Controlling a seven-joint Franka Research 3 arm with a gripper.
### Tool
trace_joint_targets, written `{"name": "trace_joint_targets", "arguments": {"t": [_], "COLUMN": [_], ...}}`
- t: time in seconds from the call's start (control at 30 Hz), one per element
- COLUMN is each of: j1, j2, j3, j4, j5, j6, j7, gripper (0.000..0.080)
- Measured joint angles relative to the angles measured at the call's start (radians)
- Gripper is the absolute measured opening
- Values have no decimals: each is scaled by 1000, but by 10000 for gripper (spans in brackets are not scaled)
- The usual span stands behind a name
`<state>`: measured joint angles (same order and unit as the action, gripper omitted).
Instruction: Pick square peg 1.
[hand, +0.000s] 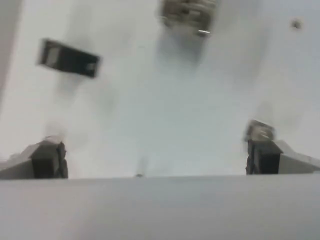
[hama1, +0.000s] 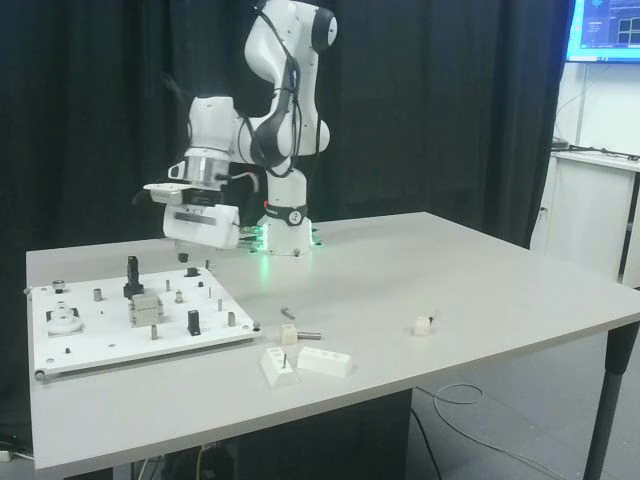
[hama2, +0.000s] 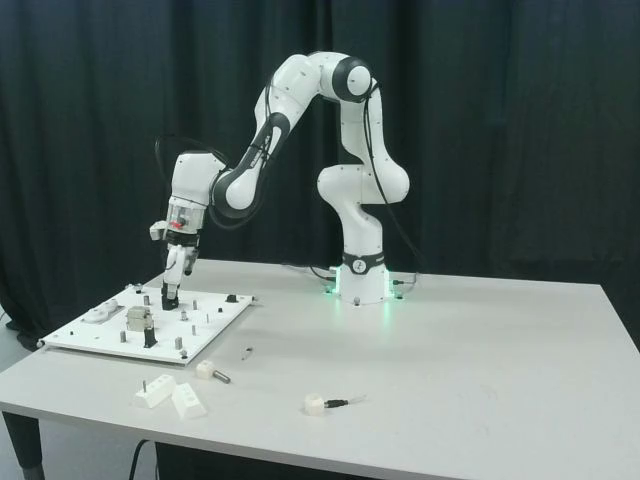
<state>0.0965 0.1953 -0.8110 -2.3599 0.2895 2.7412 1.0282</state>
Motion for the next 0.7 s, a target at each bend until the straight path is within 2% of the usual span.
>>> {"name": "trace_joint_targets", "arguments": {"t": [0.17,0.37,0.7], "j1": [24,36,36], "j2": [5,27,124], "j3": [10,31,70], "j4": [34,75,185], "j5": [-20,-28,-24], "j6": [1,1,-5], "j7": [-29,-121,-232], "gripper": [800,800,800]}}
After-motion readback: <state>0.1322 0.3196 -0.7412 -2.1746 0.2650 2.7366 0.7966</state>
